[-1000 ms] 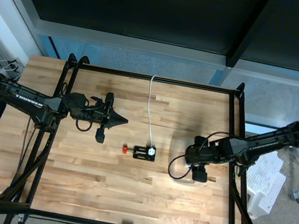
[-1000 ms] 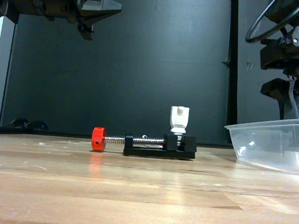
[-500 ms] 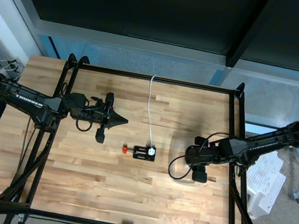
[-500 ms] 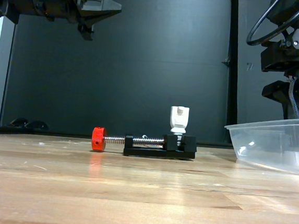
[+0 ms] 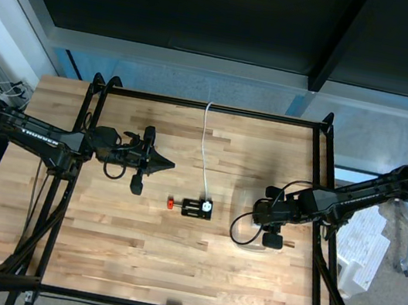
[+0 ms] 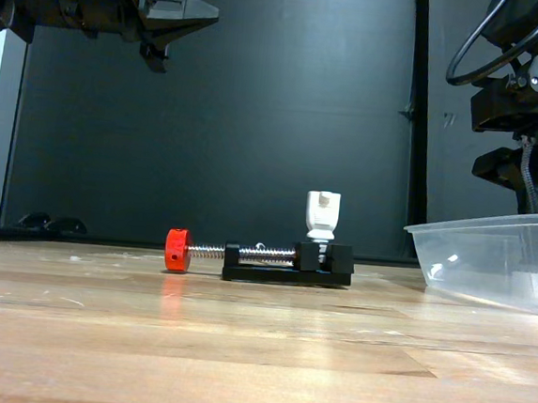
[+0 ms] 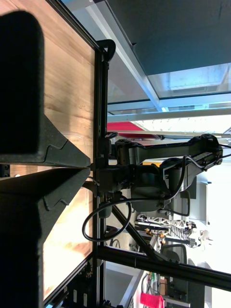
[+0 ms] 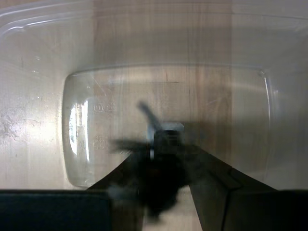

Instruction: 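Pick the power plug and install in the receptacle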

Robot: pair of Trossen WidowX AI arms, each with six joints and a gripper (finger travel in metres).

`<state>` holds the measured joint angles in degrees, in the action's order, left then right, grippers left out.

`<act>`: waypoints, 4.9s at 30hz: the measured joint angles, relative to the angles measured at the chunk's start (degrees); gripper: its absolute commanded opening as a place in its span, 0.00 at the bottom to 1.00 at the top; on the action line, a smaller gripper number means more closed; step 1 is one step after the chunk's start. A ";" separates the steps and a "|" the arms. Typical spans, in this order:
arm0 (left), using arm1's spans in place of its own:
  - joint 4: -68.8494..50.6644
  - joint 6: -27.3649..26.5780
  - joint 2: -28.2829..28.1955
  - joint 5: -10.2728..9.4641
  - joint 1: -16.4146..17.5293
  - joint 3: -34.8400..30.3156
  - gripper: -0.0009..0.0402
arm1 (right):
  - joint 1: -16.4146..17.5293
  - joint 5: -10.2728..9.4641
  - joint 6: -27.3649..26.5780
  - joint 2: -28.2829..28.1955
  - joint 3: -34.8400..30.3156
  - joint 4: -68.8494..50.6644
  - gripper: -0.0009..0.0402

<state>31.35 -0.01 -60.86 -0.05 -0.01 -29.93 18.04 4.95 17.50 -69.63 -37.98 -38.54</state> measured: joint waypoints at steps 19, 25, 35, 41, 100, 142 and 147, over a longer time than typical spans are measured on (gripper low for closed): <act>0.00 0.00 0.02 0.00 0.00 -0.02 0.02 | 0.09 -0.02 0.00 0.20 0.00 0.13 0.03; 0.00 0.00 0.00 0.02 0.00 -0.02 0.02 | 0.11 -0.02 0.00 1.14 0.00 0.02 0.02; 0.00 0.00 0.00 0.00 0.00 0.00 0.02 | 0.11 -0.02 0.00 3.80 -1.57 -1.79 0.02; 0.00 0.00 0.00 0.00 0.00 -0.02 0.02 | 0.00 -0.02 -0.28 6.47 -5.31 -5.55 0.02; 0.02 0.00 0.02 0.00 0.00 -0.02 0.02 | -9.60 -0.09 -9.49 -28.57 -43.32 -8.72 0.02; 0.00 0.00 0.00 0.00 0.00 0.00 0.02 | -9.11 -0.50 -10.91 -31.23 -43.87 -8.26 0.02; 0.00 0.00 0.00 0.02 0.00 -0.02 0.02 | -9.11 -0.50 -10.97 -31.23 -43.82 -8.20 0.02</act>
<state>31.35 -0.01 -60.86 -0.03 -0.01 -29.95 8.93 4.45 6.52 -100.86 -81.80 -46.74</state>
